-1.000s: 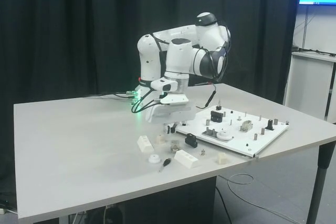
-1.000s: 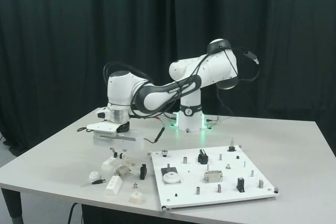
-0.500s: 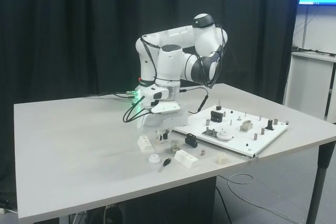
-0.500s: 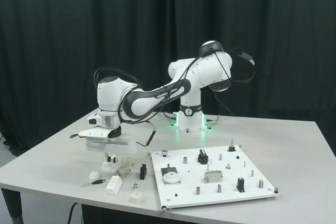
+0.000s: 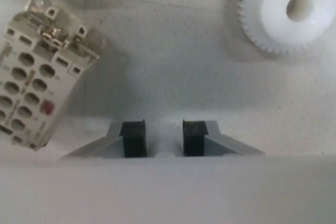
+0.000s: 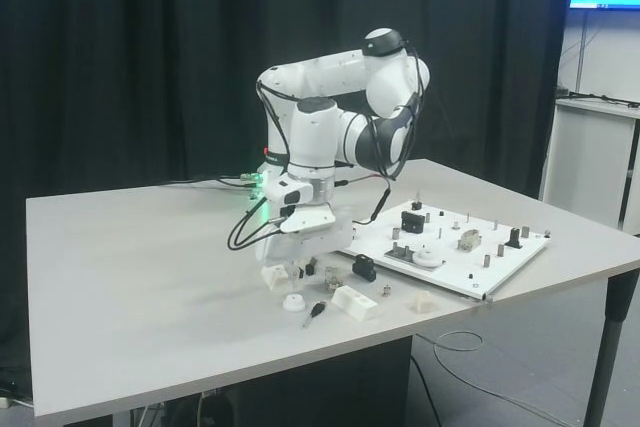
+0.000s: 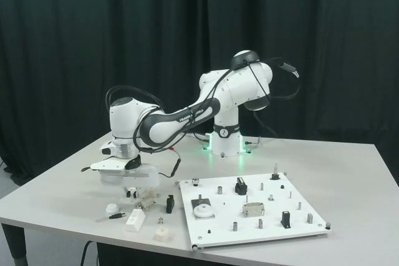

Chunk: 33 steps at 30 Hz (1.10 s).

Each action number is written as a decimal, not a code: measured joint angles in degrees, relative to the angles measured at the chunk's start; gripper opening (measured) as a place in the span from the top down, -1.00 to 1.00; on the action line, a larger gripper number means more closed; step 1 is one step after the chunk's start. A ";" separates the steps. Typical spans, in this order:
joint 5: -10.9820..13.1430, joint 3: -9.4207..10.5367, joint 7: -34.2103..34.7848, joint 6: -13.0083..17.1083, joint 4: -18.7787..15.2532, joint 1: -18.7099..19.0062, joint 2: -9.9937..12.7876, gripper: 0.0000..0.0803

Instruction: Place small gear.

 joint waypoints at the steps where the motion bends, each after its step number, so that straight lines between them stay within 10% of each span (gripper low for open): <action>1: 0.00 0.10 -0.04 -0.08 0.10 -0.12 0.00 0.63; 25: 0.02 0.46 -0.54 -0.29 0.88 -0.57 0.00 0.63; 26: 0.00 0.35 -0.54 -0.30 0.96 -0.57 0.00 -0.54; 33: -0.40 -1.31 -0.47 -1.86 1.71 -0.36 -0.01 -0.88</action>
